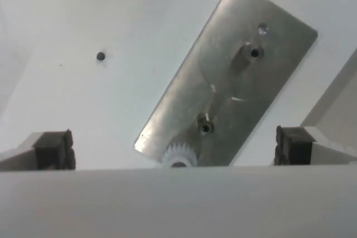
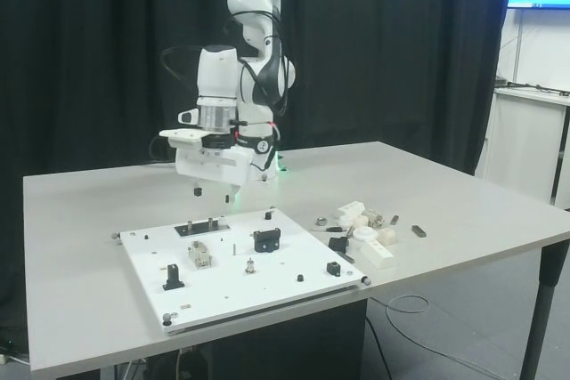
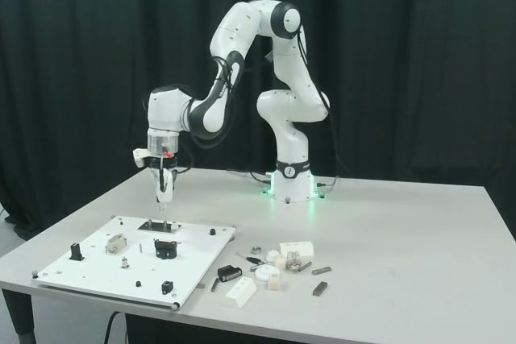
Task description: Remove small gear.
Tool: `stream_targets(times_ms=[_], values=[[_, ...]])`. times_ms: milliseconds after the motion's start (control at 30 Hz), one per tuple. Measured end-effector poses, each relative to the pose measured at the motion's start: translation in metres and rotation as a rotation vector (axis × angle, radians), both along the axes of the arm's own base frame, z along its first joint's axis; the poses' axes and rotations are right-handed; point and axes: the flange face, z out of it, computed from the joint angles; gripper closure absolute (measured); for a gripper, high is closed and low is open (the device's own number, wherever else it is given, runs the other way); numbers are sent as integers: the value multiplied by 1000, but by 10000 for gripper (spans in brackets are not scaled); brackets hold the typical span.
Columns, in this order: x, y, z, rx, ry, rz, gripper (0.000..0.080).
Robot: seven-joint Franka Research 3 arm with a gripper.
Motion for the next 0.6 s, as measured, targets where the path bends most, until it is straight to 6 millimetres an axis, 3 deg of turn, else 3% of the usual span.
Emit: stream_targets(times_ms=[600], values=[[-9,6,-19,78,5,-99,3]])
